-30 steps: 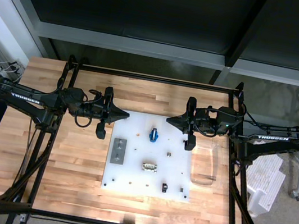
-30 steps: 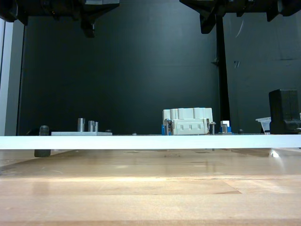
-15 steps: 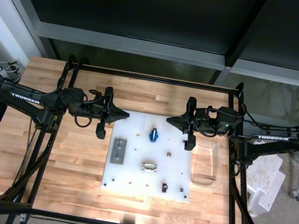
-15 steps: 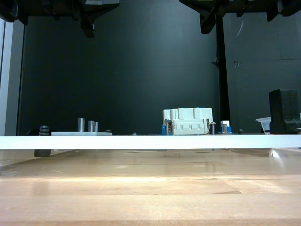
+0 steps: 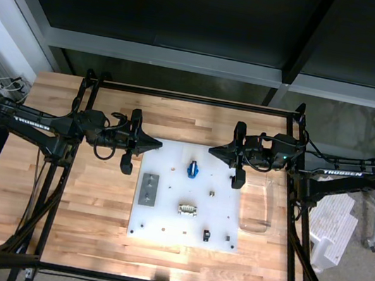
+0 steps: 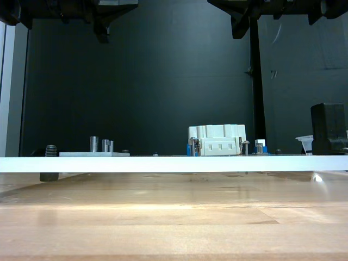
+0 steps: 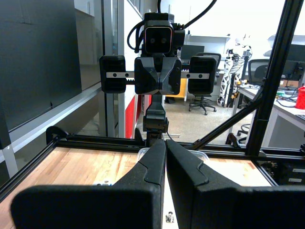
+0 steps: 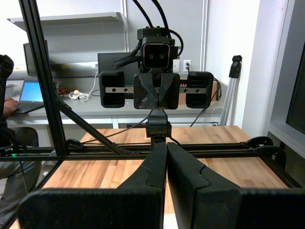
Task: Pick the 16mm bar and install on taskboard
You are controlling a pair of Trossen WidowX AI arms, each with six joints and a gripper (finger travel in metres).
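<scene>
I cannot pick out the 16mm bar with certainty in any view. The white taskboard (image 5: 160,223) lies in the middle of the table, with a grey block (image 5: 147,190) on its left half that carries short metal pegs (image 6: 93,144). My left gripper (image 5: 157,145) hovers over the board's far left corner, pointing right, fingers (image 7: 157,157) pressed together on nothing. My right gripper (image 5: 211,151) hovers over the far right part of the board, pointing left, its fingers (image 8: 158,160) likewise closed and empty. The two grippers face each other.
On the board sit a blue part (image 5: 192,169), a white connector (image 5: 188,210) and a small black piece (image 5: 207,235). A clear plastic tray (image 5: 256,210) lies just right of the board. A black frame (image 5: 194,99) borders the table.
</scene>
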